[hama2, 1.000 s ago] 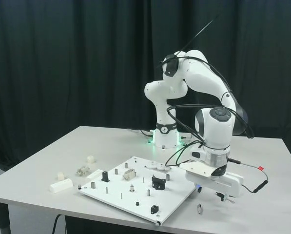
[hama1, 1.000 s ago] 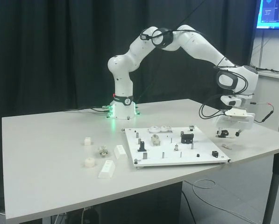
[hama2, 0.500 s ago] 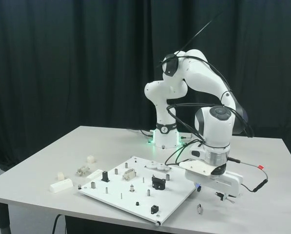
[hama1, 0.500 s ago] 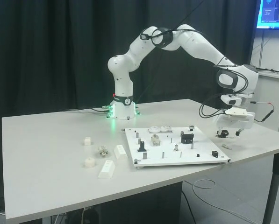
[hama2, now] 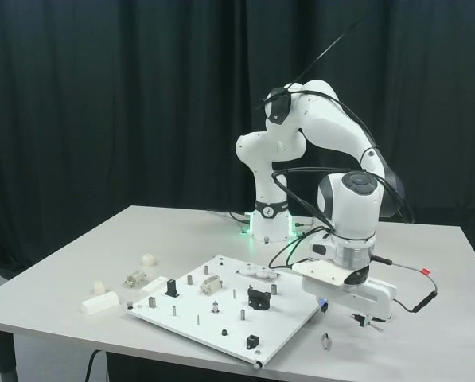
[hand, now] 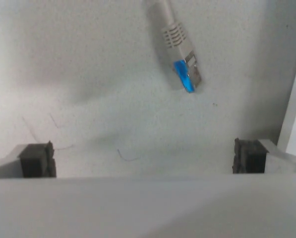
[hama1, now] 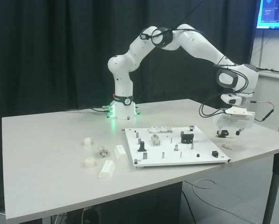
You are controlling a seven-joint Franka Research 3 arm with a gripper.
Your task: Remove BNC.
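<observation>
While the arm hangs off the far edge of the white board (hama1: pixel 202 157), I read the scene from the first room view, everything placed against that board. Left of the board, a few loose white blocks (hama1: pixel 107 168) lie on the worktop (hama1: pixel 46 140). On the board itself, near its middle and towards the front edge, stands a small metal stub that I take for the BNC (hama1: pixel 176 148). It looks upright, long axis vertical, and seated in place, though it is too small to be sure.

Right of the board, just past its edge, the end effector (hama1: pixel 229 132) hovers low over bare worktop. In the wrist view its fingers (hand: pixel 36 159) are spread wide with nothing between them. Below them lies only a grey cable plug (hand: pixel 182 64), off the board.

So the relation that matters: the BNC sits back across the board from the end effector, towards the loose blocks, well apart from it. My judgement is that removal has not begun. The next move calls for travelling over the board, then descending along that vertical axis.
</observation>
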